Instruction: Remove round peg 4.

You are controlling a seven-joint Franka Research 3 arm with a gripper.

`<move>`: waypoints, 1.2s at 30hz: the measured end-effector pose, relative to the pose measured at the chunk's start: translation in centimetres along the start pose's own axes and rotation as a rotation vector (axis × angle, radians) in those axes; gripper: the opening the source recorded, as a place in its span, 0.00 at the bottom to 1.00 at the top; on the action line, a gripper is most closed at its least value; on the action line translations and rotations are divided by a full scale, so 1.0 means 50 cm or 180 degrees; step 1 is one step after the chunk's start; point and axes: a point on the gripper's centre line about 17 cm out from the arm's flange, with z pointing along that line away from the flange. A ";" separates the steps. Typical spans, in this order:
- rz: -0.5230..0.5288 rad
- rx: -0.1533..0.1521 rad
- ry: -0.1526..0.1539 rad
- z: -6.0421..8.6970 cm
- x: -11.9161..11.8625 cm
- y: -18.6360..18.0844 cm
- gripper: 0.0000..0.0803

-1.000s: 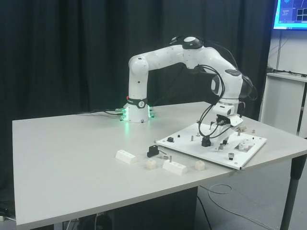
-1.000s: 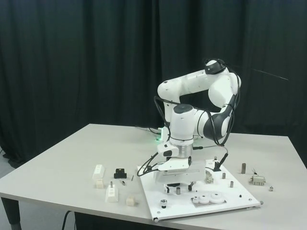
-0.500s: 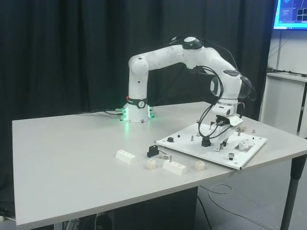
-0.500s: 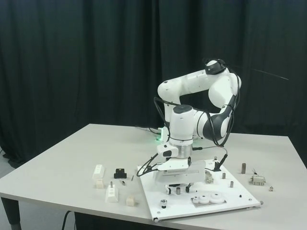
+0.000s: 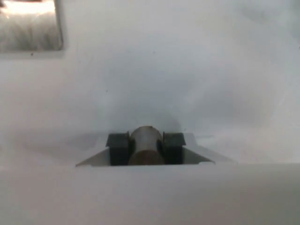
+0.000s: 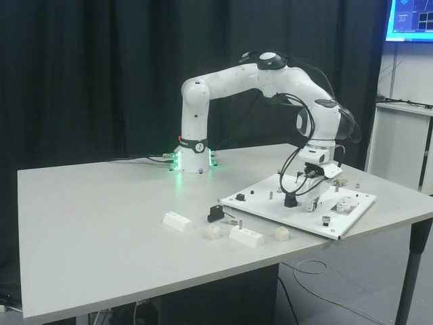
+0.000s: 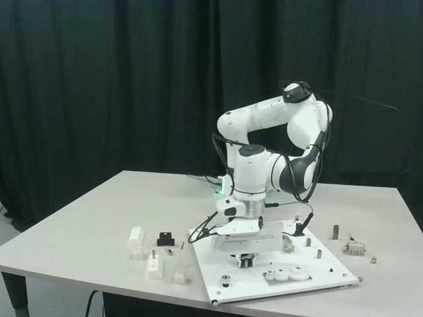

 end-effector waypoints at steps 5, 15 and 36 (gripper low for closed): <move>0.0001 0.0000 0.0002 0.000 0.000 0.000 0.19; 0.0000 -0.0004 0.0008 -0.001 0.002 0.001 0.19; -0.0002 0.0032 -0.0003 -0.067 0.001 -0.002 0.18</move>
